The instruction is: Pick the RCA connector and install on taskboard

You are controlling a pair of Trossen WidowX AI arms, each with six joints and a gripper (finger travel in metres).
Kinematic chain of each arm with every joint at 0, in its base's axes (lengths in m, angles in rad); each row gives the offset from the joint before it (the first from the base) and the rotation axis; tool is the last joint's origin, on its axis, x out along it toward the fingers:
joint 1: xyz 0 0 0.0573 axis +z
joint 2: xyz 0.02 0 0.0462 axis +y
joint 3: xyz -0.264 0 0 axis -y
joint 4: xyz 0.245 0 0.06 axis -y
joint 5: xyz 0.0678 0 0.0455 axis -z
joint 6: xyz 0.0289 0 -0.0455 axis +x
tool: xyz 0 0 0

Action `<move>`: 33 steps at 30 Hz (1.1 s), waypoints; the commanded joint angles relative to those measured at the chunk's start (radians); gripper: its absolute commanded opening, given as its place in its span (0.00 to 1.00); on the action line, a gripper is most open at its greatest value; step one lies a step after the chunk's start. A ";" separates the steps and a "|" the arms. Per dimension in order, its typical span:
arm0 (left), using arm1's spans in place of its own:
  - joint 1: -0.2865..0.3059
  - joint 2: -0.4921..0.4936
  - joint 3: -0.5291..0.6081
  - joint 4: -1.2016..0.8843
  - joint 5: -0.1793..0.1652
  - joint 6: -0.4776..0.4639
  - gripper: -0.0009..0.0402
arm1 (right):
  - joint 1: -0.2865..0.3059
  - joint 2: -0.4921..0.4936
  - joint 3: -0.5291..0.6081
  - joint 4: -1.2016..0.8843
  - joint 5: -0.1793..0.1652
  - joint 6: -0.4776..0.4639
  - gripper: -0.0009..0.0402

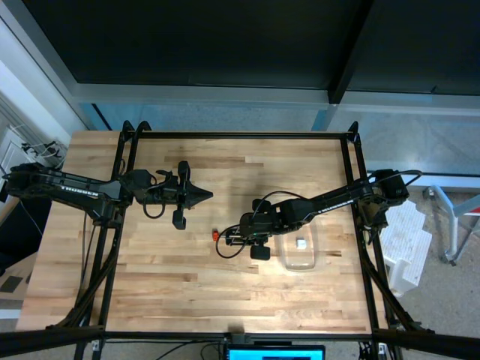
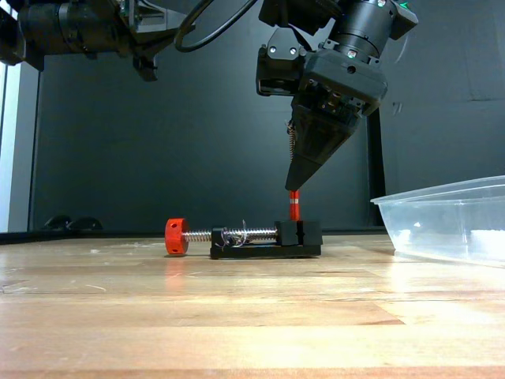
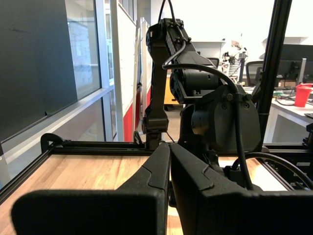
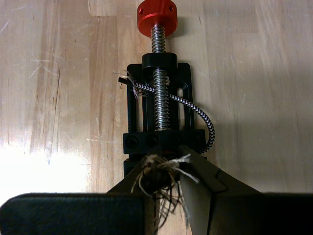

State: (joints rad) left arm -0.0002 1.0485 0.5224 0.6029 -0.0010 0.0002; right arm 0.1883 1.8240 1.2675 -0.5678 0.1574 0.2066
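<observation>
Right claw [image 2: 293, 185] over taskboard [image 2: 265, 244]; left [image 1: 202, 195] aside

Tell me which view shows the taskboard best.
Right wrist view: the taskboard close from above, right gripper over its end. Low view shows its side; high view, little; left wrist view, nothing. Left gripper hangs away at left.

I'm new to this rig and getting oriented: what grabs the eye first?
The right tool points down, holding a thin red piece upright on the black taskboard with its red knob, mid-table beside a clear tray. The left tool hovers shut, apart at the left.
</observation>
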 commanded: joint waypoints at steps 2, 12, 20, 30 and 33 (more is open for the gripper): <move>0.000 0.000 0.000 0.000 0.000 0.000 0.02 | -0.001 0.005 -0.003 -0.006 -0.001 -0.003 0.02; 0.000 0.000 0.000 0.000 0.000 0.000 0.02 | -0.001 -0.003 -0.003 0.002 -0.001 -0.006 0.05; 0.000 0.001 0.000 0.000 0.000 0.000 0.02 | 0.000 -0.013 -0.003 0.008 0.000 -0.006 0.24; 0.000 0.001 0.000 0.000 0.000 0.000 0.02 | 0.000 -0.064 -0.003 -0.003 -0.001 -0.003 0.44; 0.000 0.001 0.000 0.000 0.000 0.000 0.02 | 0.000 -0.098 -0.003 -0.023 -0.001 -0.005 0.47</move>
State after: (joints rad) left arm -0.0002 1.0489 0.5224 0.6025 -0.0010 0.0002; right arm 0.1879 1.7420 1.2613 -0.5854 0.1562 0.2024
